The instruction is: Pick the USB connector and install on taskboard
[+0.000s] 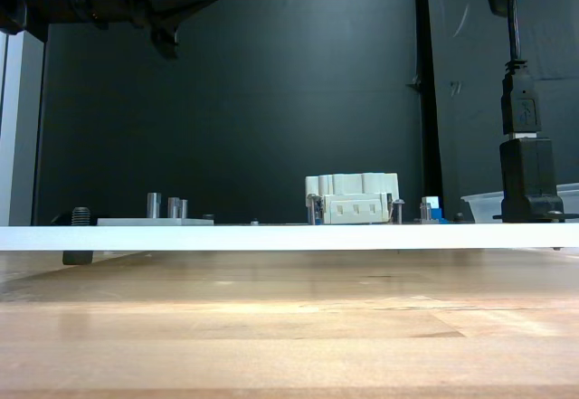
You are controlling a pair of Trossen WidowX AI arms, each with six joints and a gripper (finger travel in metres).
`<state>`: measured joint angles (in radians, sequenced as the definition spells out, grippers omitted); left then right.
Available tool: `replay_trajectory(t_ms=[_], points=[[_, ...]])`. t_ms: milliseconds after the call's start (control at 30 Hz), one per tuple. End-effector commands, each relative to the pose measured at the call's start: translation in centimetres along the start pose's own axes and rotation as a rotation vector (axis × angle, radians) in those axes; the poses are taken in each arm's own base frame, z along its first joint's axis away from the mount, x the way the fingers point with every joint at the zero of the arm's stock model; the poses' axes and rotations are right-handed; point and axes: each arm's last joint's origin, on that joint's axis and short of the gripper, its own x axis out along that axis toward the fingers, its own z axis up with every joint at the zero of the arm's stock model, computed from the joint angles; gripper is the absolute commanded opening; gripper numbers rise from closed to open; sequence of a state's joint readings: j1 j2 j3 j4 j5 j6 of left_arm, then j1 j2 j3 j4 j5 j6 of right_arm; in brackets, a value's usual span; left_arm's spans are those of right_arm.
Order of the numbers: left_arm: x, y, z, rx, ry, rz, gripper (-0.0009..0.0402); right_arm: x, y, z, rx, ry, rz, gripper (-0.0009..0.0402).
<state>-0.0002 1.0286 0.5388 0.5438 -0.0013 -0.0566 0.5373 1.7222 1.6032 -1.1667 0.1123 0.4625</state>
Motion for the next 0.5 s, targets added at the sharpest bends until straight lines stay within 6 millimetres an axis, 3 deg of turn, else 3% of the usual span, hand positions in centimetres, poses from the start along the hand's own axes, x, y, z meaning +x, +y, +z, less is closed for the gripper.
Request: replay_trajectory(t_ms=[33, 200, 500], points=[[0.0, 0.0, 0.0, 0.0, 0.0, 0.0, 0.0, -0.1, -0.6, -0.2, 0.014, -0.001, -0.003, 0.0079], [0.0, 0.0, 0.0, 0.0, 0.0, 0.0, 0.0, -0.7, -1.6, -0.2, 0.01, -0.016, -0.005, -0.0004], [0.0, 0.0, 0.0, 0.0, 0.0, 0.0, 0.0, -2.7, -5.3, -0.1, 0.027, -0.107, -0.061, 0.0]])
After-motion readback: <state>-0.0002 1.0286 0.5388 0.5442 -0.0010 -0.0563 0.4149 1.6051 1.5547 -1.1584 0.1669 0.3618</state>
